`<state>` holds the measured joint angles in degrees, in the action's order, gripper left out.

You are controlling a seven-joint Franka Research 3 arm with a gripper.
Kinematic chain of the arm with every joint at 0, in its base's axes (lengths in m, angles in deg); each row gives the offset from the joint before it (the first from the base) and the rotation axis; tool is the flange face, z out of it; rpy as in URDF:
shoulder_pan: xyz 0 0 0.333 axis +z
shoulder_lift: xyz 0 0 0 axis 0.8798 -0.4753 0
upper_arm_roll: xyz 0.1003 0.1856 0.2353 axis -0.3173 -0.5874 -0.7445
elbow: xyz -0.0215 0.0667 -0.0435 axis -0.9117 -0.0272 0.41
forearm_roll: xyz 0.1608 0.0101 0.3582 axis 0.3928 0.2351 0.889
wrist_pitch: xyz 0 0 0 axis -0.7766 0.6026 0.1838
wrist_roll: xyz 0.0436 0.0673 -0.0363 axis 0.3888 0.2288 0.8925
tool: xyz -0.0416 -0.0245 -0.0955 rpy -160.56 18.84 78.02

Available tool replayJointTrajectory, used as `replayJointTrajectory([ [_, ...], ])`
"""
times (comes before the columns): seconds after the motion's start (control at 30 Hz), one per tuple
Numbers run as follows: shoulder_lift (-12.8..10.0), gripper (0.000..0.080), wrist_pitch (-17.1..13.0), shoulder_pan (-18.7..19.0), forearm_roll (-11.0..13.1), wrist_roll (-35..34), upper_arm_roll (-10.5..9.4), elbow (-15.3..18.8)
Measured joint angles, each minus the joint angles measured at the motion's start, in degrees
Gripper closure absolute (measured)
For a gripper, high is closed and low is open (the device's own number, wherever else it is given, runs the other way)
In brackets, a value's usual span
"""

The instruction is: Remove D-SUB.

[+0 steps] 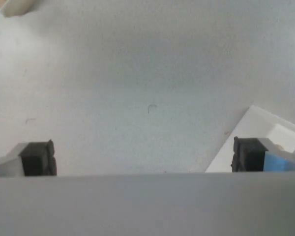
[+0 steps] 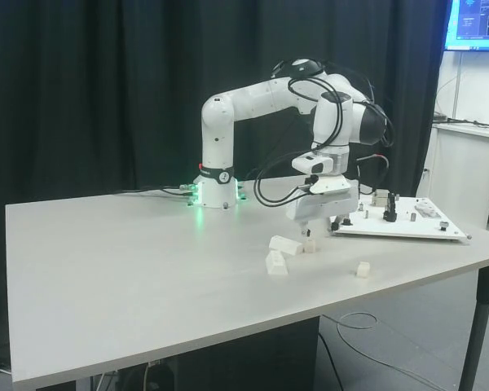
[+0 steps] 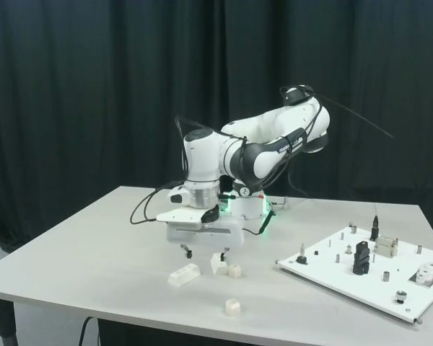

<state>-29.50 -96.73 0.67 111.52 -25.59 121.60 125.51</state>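
While the white arm reaches out from its green-lit base, we see its tool (image 3: 203, 253) hanging just above the flat grey bench (image 2: 130, 261), its two black-tipped fingers (image 1: 38, 158) spread wide with nothing between them. Below and beside the tool lie several small pale blocks: a long one (image 3: 182, 274), two short ones close together (image 3: 227, 267), and one alone (image 3: 233, 307) nearer the bench edge. In the wrist view a white flat block (image 1: 255, 135) lies on the bench beside one fingertip. Well apart from the tool, at the far end of the bench from these blocks, rests a white rectangular board (image 3: 361, 285) carrying small black and grey fittings (image 3: 359, 259). We take it that the D-SUB connector sits among them, but we cannot tell which fitting it is from either room view.
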Motion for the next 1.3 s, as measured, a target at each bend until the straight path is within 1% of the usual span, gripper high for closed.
replayJointTrajectory([
  [0.33,0.0,0.0003,0.0,-0.1,0.5,-2.3,-0.03,0.0],
  [0.6,-0.1,0.0003,0.0,-0.1,1.1,-2.4,-0.09,0.0],
  [0.83,-0.3,0.0003,0.0,-0.1,2.0,-7.1,-0.10,0.0],
  [1.3,-0.6,0.0003,0.0,0.2,2.9,-10.2,-0.18,0.0],
])
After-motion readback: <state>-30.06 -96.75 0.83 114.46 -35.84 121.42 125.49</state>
